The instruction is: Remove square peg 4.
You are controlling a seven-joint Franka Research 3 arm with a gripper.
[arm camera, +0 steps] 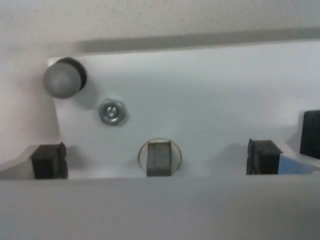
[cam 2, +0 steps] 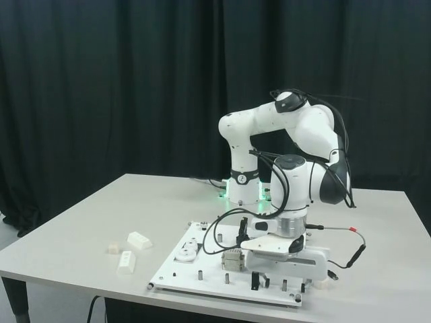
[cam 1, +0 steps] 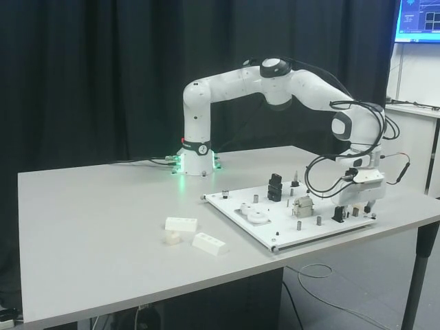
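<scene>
In the wrist view a small grey square peg (arm camera: 159, 158) stands in a round hole of the white board (arm camera: 210, 95), close to the board's corner. My gripper (arm camera: 155, 159) is open, its black fingertips (arm camera: 48, 161) wide apart on either side of the peg and not touching it. The room views show the gripper (cam 1: 352, 208) low over the board's (cam 1: 237, 210) near right end, pointing down. From the second room camera, the gripper (cam 2: 277, 281) sits at the board's (cam 2: 182, 276) front edge. The peg is hidden in both room views.
A grey ball foot (arm camera: 62, 79) and a nut (arm camera: 112, 112) mark the board corner near the peg. A black part (arm camera: 310, 134) stands beside one fingertip. On the board are a black fixture (cam 1: 275, 187) and a grey metal block (cam 1: 301, 205). White blocks (cam 1: 181, 224) lie on the table.
</scene>
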